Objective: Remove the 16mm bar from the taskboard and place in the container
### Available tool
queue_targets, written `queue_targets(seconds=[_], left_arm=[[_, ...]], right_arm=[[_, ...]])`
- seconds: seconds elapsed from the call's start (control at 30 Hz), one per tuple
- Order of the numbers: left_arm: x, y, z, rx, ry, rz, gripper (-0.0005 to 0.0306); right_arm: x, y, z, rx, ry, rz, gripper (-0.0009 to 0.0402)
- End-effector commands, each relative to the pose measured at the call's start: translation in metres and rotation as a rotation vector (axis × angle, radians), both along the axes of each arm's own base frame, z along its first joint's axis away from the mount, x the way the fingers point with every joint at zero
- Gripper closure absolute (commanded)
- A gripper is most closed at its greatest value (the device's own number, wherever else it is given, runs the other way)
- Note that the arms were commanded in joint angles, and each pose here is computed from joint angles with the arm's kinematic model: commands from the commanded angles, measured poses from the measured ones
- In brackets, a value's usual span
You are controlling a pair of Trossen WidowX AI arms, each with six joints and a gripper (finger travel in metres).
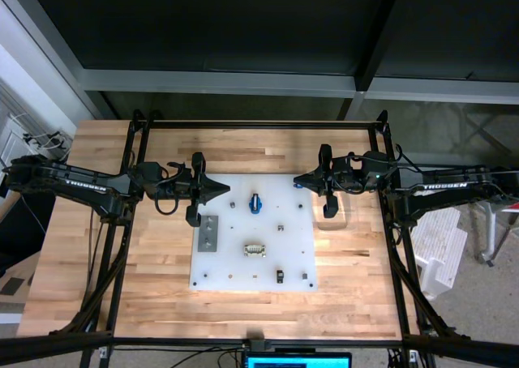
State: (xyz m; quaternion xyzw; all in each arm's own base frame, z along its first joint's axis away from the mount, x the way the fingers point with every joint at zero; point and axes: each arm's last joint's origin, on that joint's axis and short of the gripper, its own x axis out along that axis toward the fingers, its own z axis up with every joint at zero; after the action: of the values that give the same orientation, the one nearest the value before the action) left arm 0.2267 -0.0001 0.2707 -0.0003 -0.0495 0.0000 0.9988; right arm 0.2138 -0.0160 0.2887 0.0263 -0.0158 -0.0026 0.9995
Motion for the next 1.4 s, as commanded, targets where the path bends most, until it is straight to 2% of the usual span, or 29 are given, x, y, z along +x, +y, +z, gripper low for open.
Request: queue_targets(seconds=[0.03,0.4,0.47,0.53,0.6,0.73,0.97,1.1,1.2,1.3,1.4], left_arm=[[0.0,0.0,0.0,0.0,0.0,0.0,0.03],[0.0,0.0,0.0,0.0,0.0,0.0,0.03],[0.0,0.0,0.0,0.0,0.0,0.0,0.03],[0.0,0.0,0.0,0.0,0.0,0.0,0.03],[0.0,0.0,0.0,0.0,0.0,0.0,0.03],[0.0,0.0,0.0,0.0,0.0,0.0,0.03],[0.0,0.0,0.0,0.0,0.0,0.0,0.03],[0.0,0.0,0.0,0.0,0.0,0.0,0.03],[0.0,0.0,0.0,0.0,0.0,0.0,0.03],[0.0,0.0,0.0,0.0,0.0,0.0,0.03],[0.0,0.0,0.0,0.0,0.0,0.0,0.03]], right_arm=[[0.0,0.0,0.0,0.0,0.0,0.001,0.0393],[0.0,0.0,0.001,0.001,-0.001,0.001,0.0393],[0.0,0.001,0.003,0.038,0.008,0.005,0.0393],[0.001,0.004,0.006,0.037,0.056,0.013,0.0393],[0.002,0.009,0.009,0.016,0.119,0.029,0.0393],[0.001,0.016,0.014,0.023,0.235,0.064,0.0393],[-0.008,0.036,0.015,0.015,0.468,0.038,0.0393],[-0.011,0.047,0.016,0.074,0.504,0.072,0.0393],[-0.013,0.054,0.015,0.099,0.547,0.095,0.0393],[-0.013,0.061,0.012,0.114,0.626,0.11,0.0393],[-0.009,0.07,0.009,0.113,0.722,0.125,0.0393]])
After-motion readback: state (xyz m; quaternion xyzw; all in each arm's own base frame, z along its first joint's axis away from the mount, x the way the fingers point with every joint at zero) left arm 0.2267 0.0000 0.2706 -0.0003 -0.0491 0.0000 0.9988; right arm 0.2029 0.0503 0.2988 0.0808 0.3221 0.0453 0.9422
